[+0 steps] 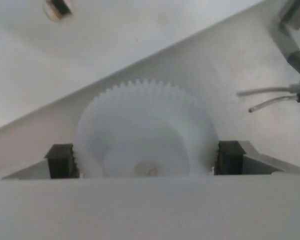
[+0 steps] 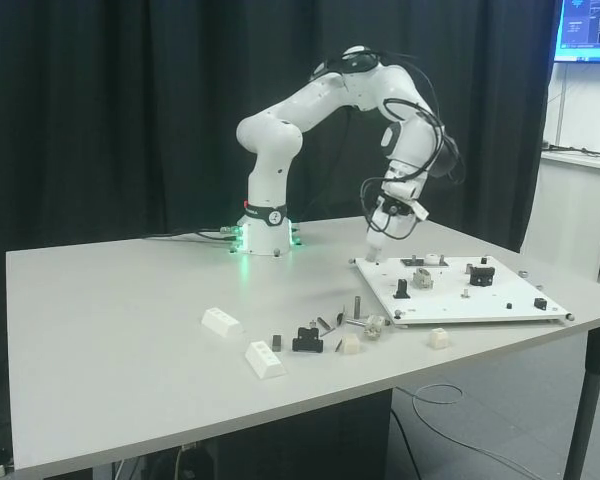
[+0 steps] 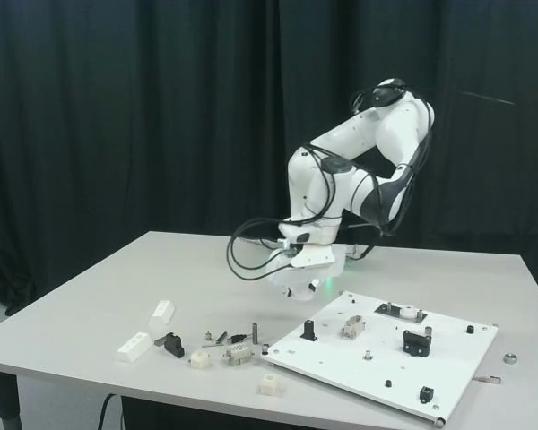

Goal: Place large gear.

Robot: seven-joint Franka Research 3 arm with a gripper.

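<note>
Gear [image 1: 146, 132] pinched edgewise in end effector [image 1: 146, 160] above white board [image 2: 460, 295]; level, centred descent onto its peg seems wise.

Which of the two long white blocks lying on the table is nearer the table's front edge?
The white block beside the small black part; the other white block lies farther back.
</note>
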